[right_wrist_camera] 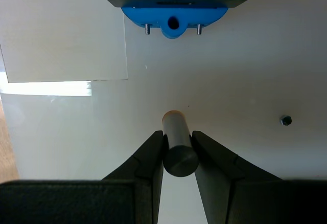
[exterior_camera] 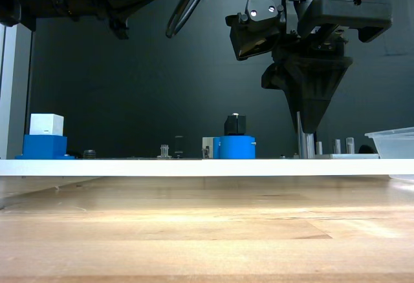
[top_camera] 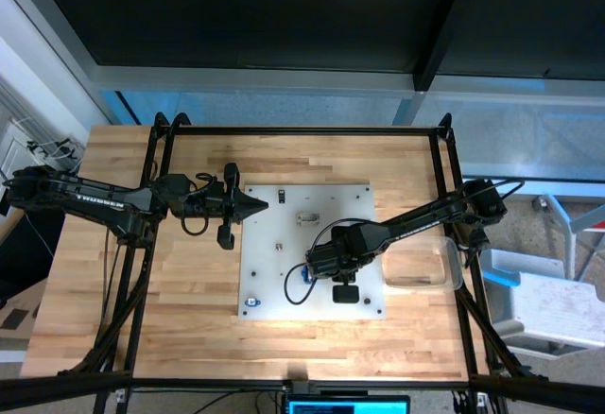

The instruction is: Pick the 16mm cylinder and place it in the taskboard

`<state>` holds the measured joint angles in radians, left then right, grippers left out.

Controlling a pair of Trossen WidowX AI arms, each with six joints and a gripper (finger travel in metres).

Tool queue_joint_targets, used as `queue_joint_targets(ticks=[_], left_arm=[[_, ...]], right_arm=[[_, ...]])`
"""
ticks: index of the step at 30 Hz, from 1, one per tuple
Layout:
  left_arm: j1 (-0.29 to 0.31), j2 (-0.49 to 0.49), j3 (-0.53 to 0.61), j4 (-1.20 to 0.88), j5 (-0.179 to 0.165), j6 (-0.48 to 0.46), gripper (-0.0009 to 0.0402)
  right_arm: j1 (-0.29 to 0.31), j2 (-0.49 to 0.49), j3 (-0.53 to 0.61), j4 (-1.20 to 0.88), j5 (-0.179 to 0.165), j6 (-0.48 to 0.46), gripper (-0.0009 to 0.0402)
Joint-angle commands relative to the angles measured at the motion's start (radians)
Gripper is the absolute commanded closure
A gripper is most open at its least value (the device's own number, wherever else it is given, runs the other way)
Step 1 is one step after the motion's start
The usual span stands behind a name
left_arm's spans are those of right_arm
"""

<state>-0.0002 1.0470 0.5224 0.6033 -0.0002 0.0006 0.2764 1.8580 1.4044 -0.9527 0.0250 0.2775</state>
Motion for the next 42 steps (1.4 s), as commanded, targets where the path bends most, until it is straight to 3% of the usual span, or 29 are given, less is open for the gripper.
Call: queue_joint_targets(ticks=[1, 42], left_arm=[[0.000, 0.000, 0.000, 0.000, 0.000, 0.000, 0.0393], [0.000, 0.000, 0.000, 0.000, 0.000, 0.000, 0.0393]], right_arm=[[0.000, 0.001, -0.002, 0.006, -0.001, 0.000, 0.0375], [0.003, 0.001, -0.069, 0.069, 0.000, -0.022, 0.0375]])
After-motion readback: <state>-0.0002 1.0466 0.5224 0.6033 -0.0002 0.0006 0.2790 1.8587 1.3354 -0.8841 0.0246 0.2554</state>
